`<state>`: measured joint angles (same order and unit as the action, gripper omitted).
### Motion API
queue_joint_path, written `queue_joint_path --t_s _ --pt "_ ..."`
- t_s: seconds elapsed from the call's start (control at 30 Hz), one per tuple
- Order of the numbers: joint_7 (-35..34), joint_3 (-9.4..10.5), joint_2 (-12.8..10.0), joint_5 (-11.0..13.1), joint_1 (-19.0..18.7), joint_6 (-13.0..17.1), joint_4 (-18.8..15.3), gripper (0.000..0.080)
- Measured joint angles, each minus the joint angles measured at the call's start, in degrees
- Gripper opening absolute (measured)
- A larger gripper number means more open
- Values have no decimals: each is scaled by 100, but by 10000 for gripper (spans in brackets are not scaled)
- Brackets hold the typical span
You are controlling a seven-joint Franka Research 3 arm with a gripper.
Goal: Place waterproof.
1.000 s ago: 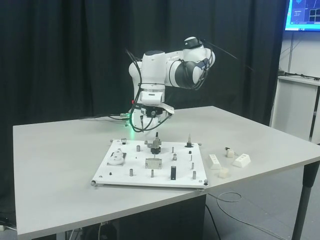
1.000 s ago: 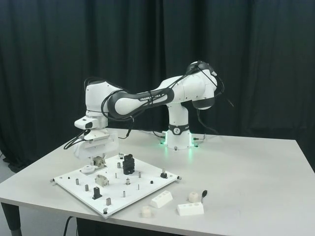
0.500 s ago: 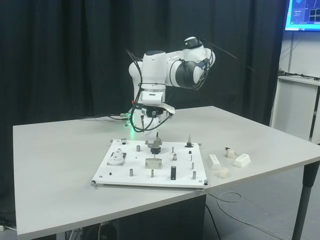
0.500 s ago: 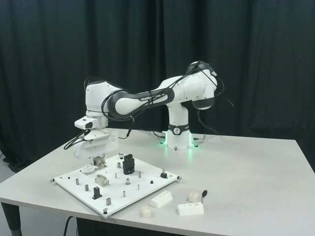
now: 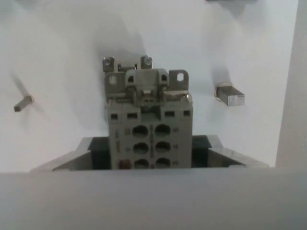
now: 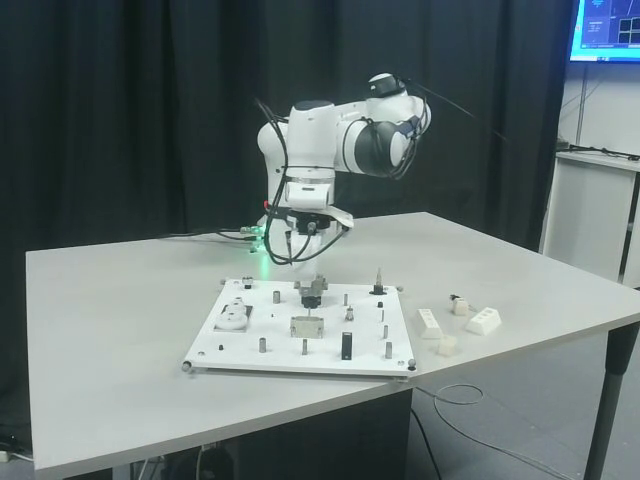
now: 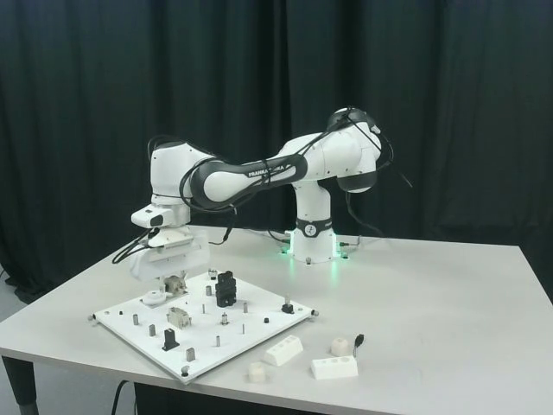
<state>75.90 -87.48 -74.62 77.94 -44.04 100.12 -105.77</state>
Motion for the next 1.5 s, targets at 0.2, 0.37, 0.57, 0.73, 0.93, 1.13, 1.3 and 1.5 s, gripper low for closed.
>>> queue_joint_path --t_s 0.2,0.37,0.57,0.73,0.93,1.13,1.3,1.5 --pt "-32 -1 10 0 -14 -76 42 317" --pt "-111 -16 25 3 -60 -249 99 317" --pt "-306 -79 27 4 -204 -542 155 317" --pt "-526 -122 42 5 -402 -687 162 317" --pt "-817 -178 67 5 -690 -817 162 317" --pt "-1162 -209 84 4 -1024 -929 162 317" --pt "-1444 -212 84 -4 -1309 -992 153 317" --pt "-1883 -212 86 -109 -1695 -1033 111 317"
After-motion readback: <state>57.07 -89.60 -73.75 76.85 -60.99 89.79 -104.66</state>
